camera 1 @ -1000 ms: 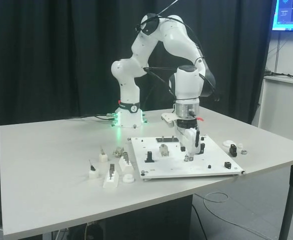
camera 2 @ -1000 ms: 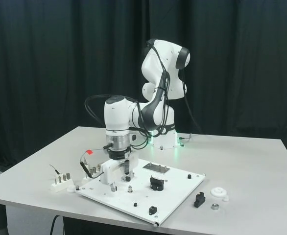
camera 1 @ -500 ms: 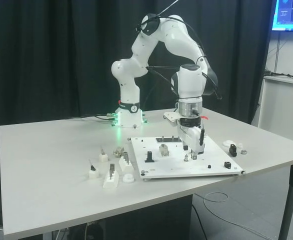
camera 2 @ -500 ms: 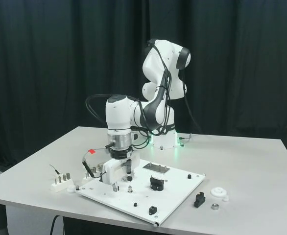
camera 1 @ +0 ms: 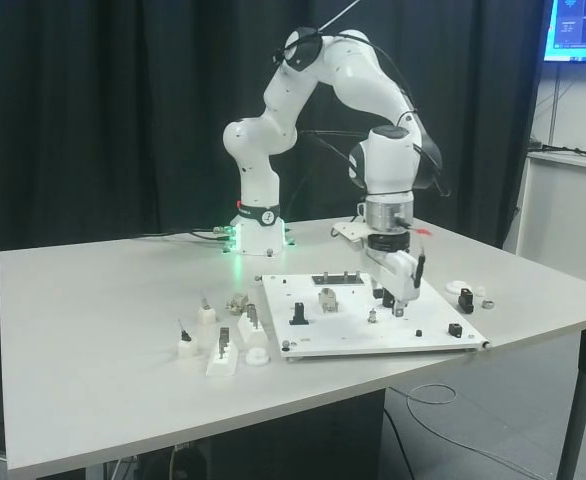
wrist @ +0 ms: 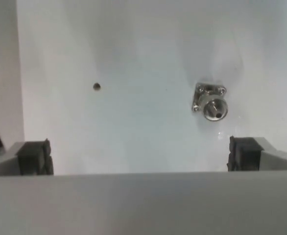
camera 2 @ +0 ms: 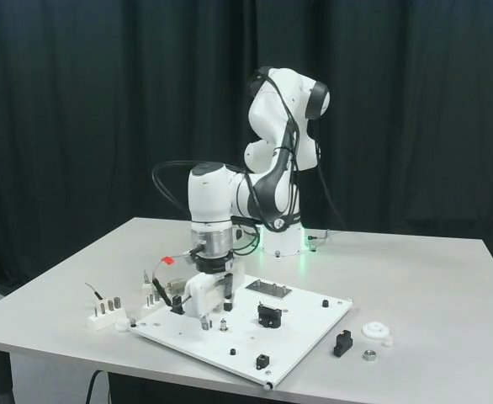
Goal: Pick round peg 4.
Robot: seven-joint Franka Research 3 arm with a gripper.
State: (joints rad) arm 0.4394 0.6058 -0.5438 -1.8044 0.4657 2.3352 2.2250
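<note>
While the hand is hanging wide open w/ nothing held, the peg is sitting off-centre, risking a fingertip clipping it.

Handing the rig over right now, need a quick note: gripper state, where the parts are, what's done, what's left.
Gripper: open, holding nothing, hanging just above the white board.
In the wrist view a small metal fitting with a square base stands on the board between the fingers, nearer one finger; a small hole lies toward the other side.
Pegs: a white block with upright pegs sits on the grey table beside the board, apart from the gripper. I cannot tell which one is peg 4.
Done: nothing picked.
Left: get to the peg, close on it, lift.
</note>
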